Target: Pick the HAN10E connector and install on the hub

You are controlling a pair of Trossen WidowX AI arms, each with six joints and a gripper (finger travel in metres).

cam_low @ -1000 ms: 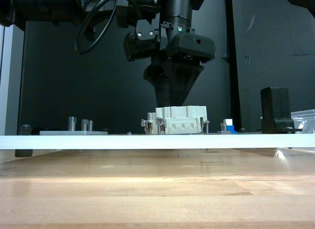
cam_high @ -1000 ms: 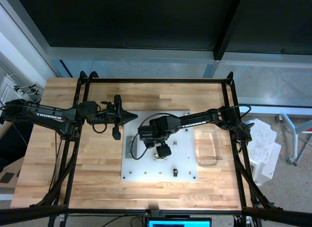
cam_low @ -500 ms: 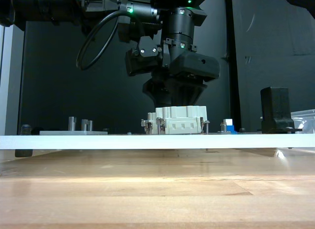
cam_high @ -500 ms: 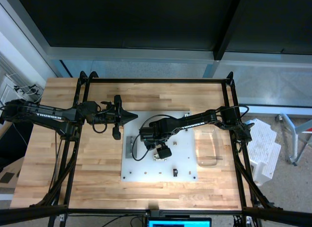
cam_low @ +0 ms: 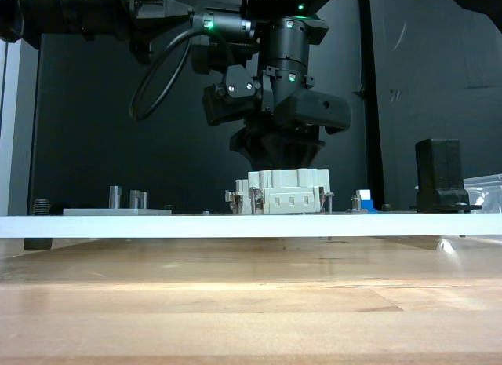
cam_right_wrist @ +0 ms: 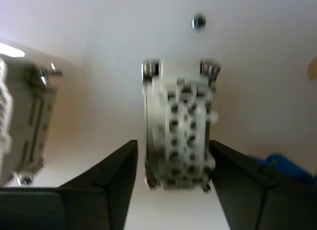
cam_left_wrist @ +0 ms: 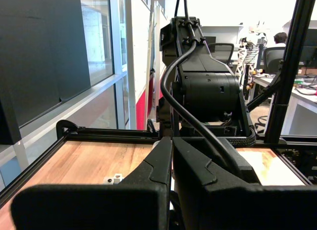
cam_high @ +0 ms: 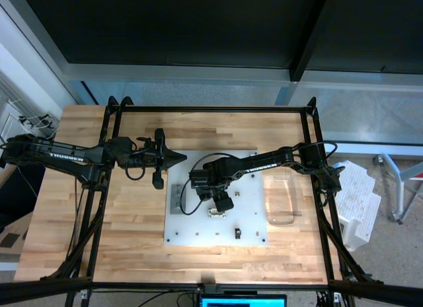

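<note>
A wooden table (cam_high: 125,241) stands before dark panels (cam_high: 178,23), tall windows (cam_left_wrist: 99,37) nearby.

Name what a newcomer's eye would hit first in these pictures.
First comes the right hand, hanging open over the middle of the white plate, its fingers on either side of the beige HAN10E connector. Next is the left hand, shut and parked by the plate's far-left corner.

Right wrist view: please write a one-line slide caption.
Right gripper, open, straddles the beige-grey rectangular HAN10E connector on the white plate; shut left gripper near its far-left corner.
</note>
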